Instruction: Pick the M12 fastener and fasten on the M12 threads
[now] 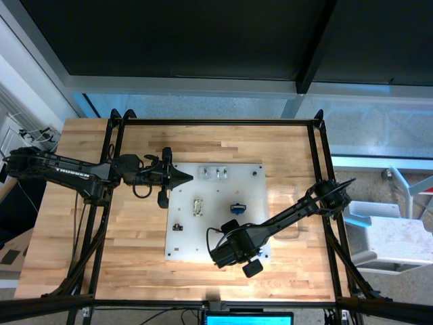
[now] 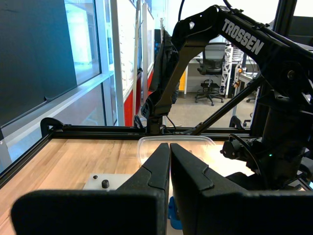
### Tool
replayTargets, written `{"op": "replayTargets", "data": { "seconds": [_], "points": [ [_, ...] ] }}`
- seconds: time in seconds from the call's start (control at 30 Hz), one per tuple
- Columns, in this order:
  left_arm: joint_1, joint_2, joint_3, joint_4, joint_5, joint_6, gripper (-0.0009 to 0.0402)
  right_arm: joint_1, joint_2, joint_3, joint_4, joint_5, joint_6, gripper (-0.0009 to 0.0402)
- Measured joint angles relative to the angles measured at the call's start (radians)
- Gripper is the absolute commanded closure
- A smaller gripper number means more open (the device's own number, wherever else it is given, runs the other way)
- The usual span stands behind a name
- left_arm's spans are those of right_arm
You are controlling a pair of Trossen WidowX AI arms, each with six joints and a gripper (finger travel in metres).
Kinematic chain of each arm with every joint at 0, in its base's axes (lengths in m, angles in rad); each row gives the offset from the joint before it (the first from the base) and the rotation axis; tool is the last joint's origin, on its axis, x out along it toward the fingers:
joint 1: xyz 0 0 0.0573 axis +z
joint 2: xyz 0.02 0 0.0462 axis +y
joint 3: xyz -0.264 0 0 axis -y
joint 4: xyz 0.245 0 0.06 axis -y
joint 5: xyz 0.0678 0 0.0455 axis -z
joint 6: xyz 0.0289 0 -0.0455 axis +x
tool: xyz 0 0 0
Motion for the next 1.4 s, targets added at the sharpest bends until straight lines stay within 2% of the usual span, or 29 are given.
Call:
{"op": "replayTargets", "data": {
  "seconds": [0.13,0.43,0.6,0.77,1.03,1.13,1.4],
  "points": [
    [0.0,0.0,0.0,0.0,0.0,0.0,0.0393,0.001,0.0,0.0,0.0,0.0,0.0,0.037],
    [0.0,0.0,0.0,0.0,0.0,0.0,0.0393,0.001,-0.002,0.0,0.001,-0.003,0.003,0.0265],
    [0.0,0.0,0.0,0.0,0.0,0.0,0.0393,0.004,-0.008,-0.002,0.002,-0.011,0.005,0.0224],
    [0.0,0.0,0.0,0.0,0.0,0.0,0.0393,0.005,-0.029,-0.003,0.0,-0.014,0.005,0.021],
    [0.0,0.0,0.0,0.0,0.0,0.0,0.0393,0.005,-0.093,-0.003,0.003,-0.01,-0.013,0.0213],
    [0.0,0.0,0.0,0.0,0.0,0.0,0.0393,0.005,-0.115,-0.002,-0.002,-0.006,-0.125,0.0219],
    [0.0,0.0,0.0,0.0,0.0,0.0,0.0393,0.003,-0.152,-0.001,-0.1,-0.002,-0.591,0.0242]
  ]
}}
